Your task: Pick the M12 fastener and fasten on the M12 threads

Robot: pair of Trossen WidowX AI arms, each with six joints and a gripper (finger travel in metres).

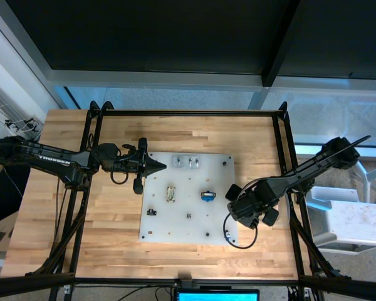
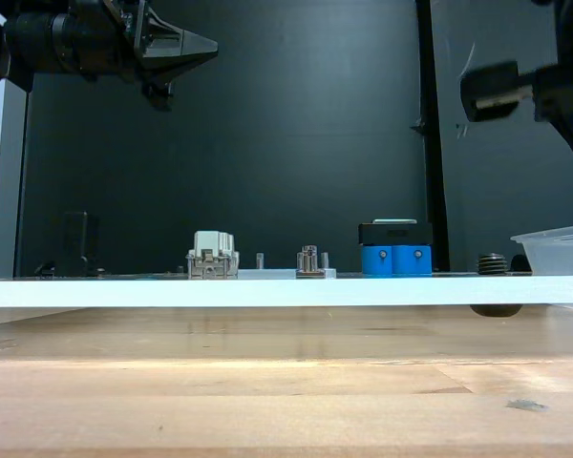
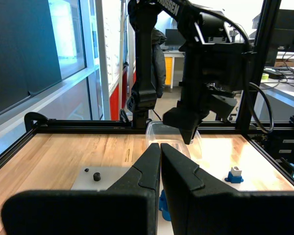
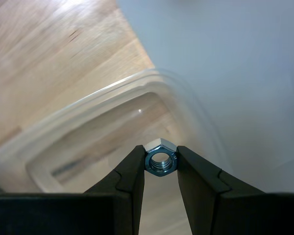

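A pale wooden tabletop [image 1: 81, 207] carries one white board [image 1: 175, 226], with dark panels behind. The picking step looks done. The right pincer [image 4: 160, 155] is clamped on the single silver nut [image 4: 160, 162], which sits between its two tips with the threaded hole facing the camera. It is held above the one clear tray [image 4: 88, 142], well off the board.

The left pincer [image 1: 158, 165] hangs high over the board's far left edge with its tips pressed together on nothing.

One black ribbed stud [image 2: 494, 262] stands bare at the board's near right edge, just beside the tray. It has no nut on it, so the fastening is yet to come.

The next move, as I judge it, is a short carry to the stud. The nut's hole has to be set level and centred over the ribs, then lowered and turned — a tilted start would likely jam the thread.

Counted: two arms, two pincers, one nut, one stud, one tray.
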